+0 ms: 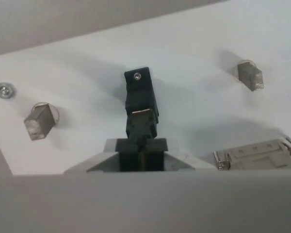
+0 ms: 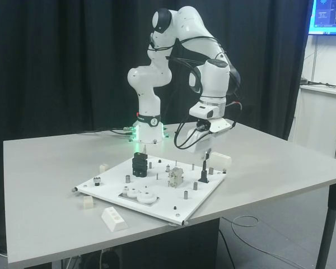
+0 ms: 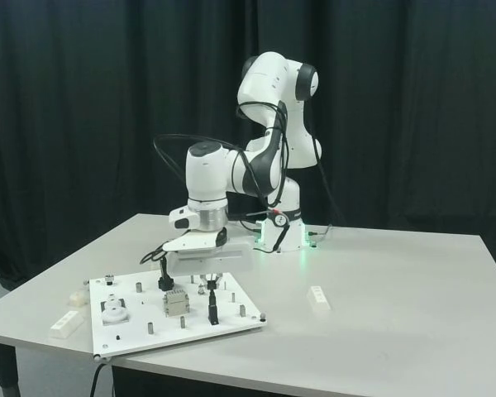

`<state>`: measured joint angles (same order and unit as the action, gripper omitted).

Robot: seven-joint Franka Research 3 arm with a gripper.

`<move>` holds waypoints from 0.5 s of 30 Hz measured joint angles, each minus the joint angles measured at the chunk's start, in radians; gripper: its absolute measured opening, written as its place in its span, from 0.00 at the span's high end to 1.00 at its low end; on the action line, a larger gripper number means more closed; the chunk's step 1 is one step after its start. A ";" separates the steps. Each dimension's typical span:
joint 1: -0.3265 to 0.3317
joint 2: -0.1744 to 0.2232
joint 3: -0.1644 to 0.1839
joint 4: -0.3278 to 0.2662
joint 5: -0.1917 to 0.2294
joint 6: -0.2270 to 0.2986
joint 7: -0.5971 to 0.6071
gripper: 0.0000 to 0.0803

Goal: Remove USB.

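The USB plug (image 1: 141, 104) is a small black stick with a metal connector end, clamped between the two fingers of the hand (image 1: 141, 145) and raised clear above the white board (image 2: 157, 193) on the grey bench (image 2: 45, 179). It looks light, rigid and hard-shelled, probably a little slippery. The sound place to grip is across the flat sides of its black body, not the metal tip. No brand, label or writing is readable on it anywhere.
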<state>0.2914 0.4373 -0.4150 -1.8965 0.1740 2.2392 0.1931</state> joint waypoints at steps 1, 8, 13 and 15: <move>0.000 0.000 0.000 0.000 0.000 0.000 0.002 0.97; -0.006 -0.001 -0.003 0.021 -0.002 -0.011 0.013 0.97; -0.009 -0.008 -0.008 0.062 -0.005 -0.058 0.013 0.97; -0.009 -0.011 -0.012 0.083 -0.006 -0.086 0.015 0.97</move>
<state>0.2824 0.4262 -0.4270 -1.8138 0.1679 2.1533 0.2082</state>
